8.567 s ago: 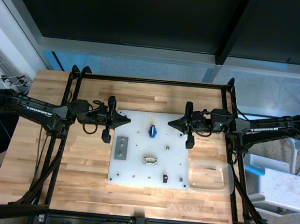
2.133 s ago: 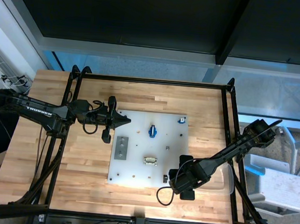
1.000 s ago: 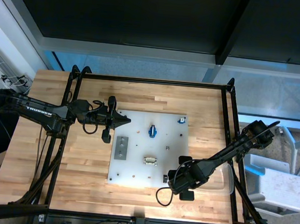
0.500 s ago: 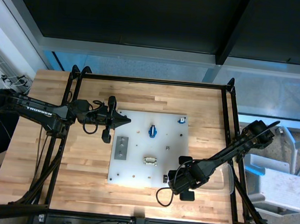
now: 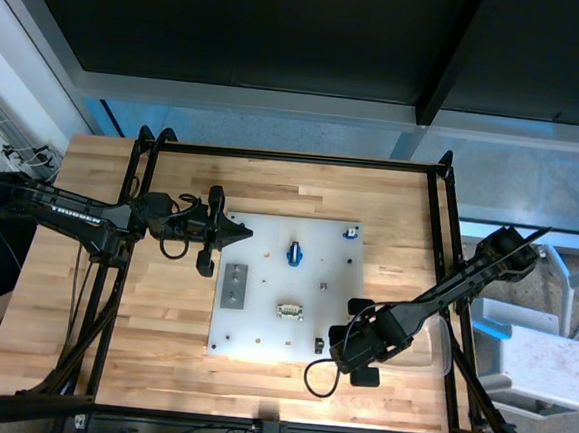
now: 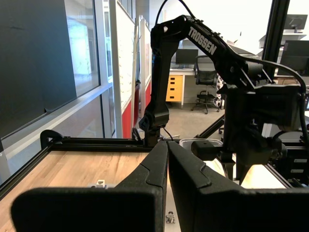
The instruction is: Pick the 16mm bar from the taskboard and place it in the container
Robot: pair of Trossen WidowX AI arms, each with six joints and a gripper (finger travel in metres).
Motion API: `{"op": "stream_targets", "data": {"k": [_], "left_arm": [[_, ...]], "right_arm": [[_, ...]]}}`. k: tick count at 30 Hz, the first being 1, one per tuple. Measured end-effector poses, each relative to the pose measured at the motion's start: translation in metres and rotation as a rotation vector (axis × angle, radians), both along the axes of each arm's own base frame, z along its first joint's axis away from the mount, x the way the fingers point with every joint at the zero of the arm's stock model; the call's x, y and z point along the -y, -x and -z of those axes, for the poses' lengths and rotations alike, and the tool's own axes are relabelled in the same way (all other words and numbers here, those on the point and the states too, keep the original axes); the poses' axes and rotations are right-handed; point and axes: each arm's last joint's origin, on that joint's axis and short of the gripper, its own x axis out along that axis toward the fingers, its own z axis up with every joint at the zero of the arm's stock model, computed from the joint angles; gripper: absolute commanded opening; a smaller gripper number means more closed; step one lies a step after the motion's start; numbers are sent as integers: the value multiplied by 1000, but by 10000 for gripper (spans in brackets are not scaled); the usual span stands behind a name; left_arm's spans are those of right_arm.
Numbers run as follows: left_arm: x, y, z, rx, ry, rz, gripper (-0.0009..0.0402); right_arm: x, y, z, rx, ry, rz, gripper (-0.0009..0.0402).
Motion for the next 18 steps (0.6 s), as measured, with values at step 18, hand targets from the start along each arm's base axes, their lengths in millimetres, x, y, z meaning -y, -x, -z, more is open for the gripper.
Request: {"op": "stream_targets", "data": {"k": [18], "left_arm": [[0, 0, 0, 0, 0, 0, 0]], "right_arm": [[5, 7, -39, 8, 3, 2, 7]]}}
